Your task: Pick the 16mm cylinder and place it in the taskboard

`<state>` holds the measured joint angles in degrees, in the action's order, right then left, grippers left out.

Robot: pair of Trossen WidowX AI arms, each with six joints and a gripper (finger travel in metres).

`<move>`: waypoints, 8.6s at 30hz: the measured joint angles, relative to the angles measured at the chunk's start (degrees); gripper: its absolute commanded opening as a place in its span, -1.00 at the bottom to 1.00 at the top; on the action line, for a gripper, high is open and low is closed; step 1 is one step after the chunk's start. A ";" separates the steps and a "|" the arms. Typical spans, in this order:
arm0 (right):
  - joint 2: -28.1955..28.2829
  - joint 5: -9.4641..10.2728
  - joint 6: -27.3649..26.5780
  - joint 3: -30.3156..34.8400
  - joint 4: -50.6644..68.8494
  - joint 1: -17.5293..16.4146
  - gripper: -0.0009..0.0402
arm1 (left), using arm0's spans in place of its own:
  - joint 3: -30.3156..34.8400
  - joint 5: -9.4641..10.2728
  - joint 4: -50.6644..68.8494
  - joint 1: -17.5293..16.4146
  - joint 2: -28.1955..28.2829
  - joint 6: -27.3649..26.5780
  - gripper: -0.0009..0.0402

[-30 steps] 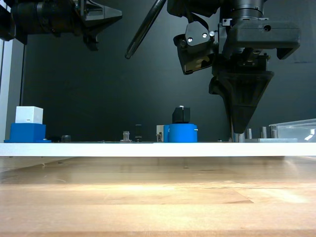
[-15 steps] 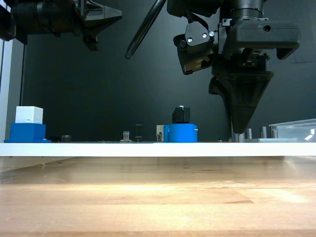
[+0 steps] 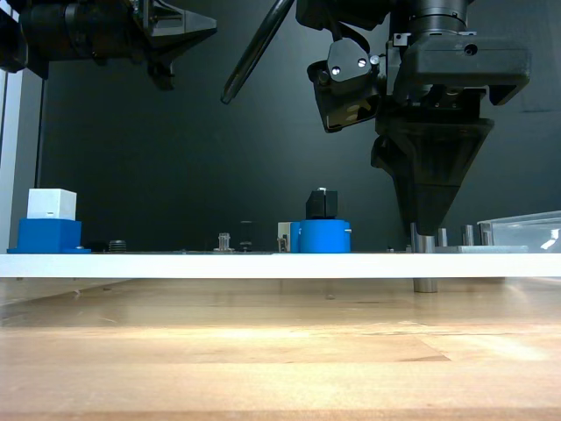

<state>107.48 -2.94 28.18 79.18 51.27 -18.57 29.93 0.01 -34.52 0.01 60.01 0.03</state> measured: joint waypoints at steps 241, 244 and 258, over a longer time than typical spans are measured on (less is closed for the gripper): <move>-11.10 -0.02 -0.13 0.02 4.57 -0.31 0.11 | 0.00 0.00 0.00 0.00 -0.02 0.00 -0.96; -11.10 -0.02 -0.13 0.02 4.57 -0.31 0.11 | 0.02 0.02 0.00 0.00 0.00 0.00 -0.96; -11.10 -0.02 -0.11 0.02 4.57 -0.31 0.11 | 0.02 0.02 0.02 0.00 -0.02 0.00 -0.96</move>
<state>96.38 -2.96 28.08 79.20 55.83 -18.87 29.95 0.03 -34.50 0.01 59.99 0.03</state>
